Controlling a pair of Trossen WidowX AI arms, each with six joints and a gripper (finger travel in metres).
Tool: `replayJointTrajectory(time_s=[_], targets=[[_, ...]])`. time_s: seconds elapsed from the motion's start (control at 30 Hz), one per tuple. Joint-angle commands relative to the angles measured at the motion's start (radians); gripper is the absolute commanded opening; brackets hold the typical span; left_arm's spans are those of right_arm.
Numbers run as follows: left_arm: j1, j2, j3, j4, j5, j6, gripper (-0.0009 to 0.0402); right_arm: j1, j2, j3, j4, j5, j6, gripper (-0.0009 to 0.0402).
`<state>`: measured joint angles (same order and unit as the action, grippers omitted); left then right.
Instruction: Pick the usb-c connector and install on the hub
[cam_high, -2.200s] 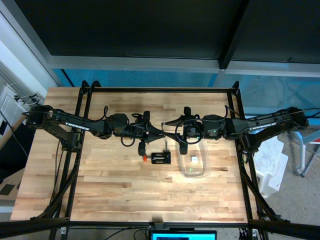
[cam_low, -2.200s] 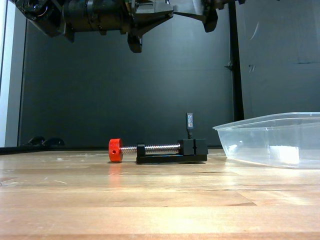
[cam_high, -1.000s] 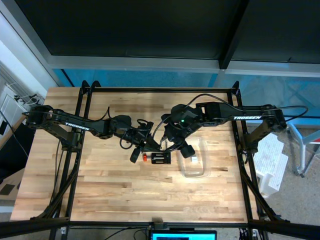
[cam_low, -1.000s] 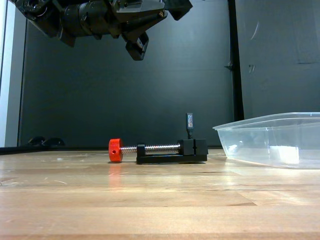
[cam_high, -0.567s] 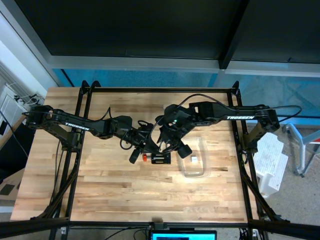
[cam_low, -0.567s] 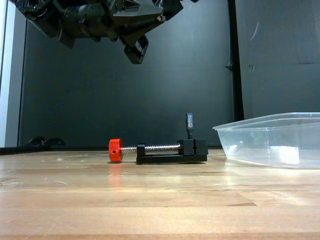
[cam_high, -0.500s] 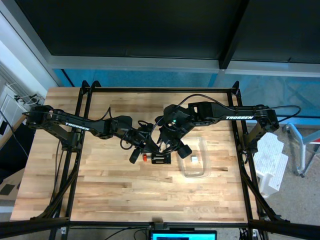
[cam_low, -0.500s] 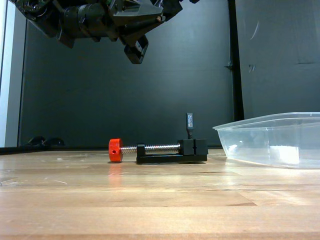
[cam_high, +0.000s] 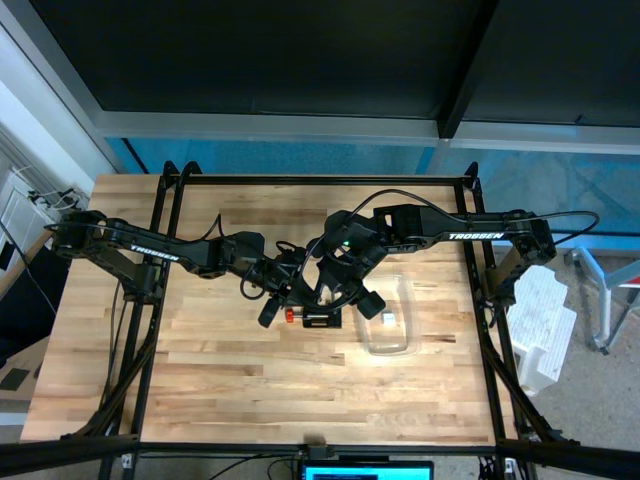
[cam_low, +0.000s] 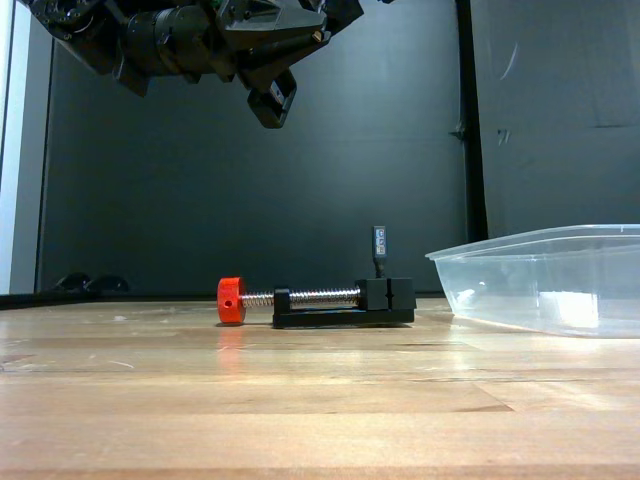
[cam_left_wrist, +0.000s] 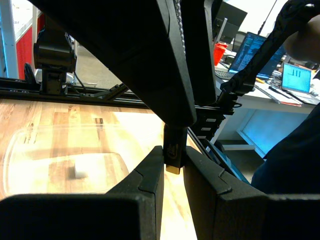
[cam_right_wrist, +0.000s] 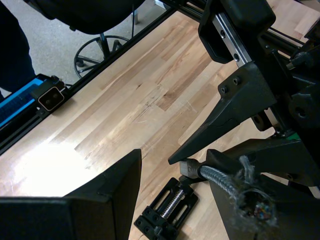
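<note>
Overhead, left gripper (cam_left_wrist: 174, 159) pinches black, gold-tipped usb-c connector (cam_left_wrist: 173, 142); right gripper (cam_right_wrist: 175, 157) gapes nearby.

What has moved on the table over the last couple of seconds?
The right gripper swung in from the right to above the vise, jaws open. The left gripper dipped toward the vise, its jaws shut on the usb-c connector. Vise and plastic container stayed put.

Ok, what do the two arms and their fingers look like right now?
Both arms are matte black with white TROSSEN lettering on the forearm links and black cables looping alongside. The left gripper and right gripper, both above the vise, have wedge-shaped black fingers; a green light glows on the right arm.
</note>
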<state>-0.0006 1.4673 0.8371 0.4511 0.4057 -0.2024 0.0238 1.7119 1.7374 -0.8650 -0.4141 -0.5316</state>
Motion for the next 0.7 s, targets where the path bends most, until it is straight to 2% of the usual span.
replayJointTrajectory(time_s=[0.03,0.47,0.7], targets=[[0.000,0.000,0.001,0.001,-0.002,-0.004,0.0008,0.000,0.000,-0.002,-0.001,-0.001,-0.013,0.0154],[0.000,0.000,0.001,0.002,-0.001,-0.022,0.0008,0.000,0.000,-0.002,0.005,0.003,-0.027,0.0088],[0.000,0.000,0.001,0.002,-0.002,-0.021,0.0008,0.000,0.000,-0.002,0.008,0.004,-0.028,0.0032]])
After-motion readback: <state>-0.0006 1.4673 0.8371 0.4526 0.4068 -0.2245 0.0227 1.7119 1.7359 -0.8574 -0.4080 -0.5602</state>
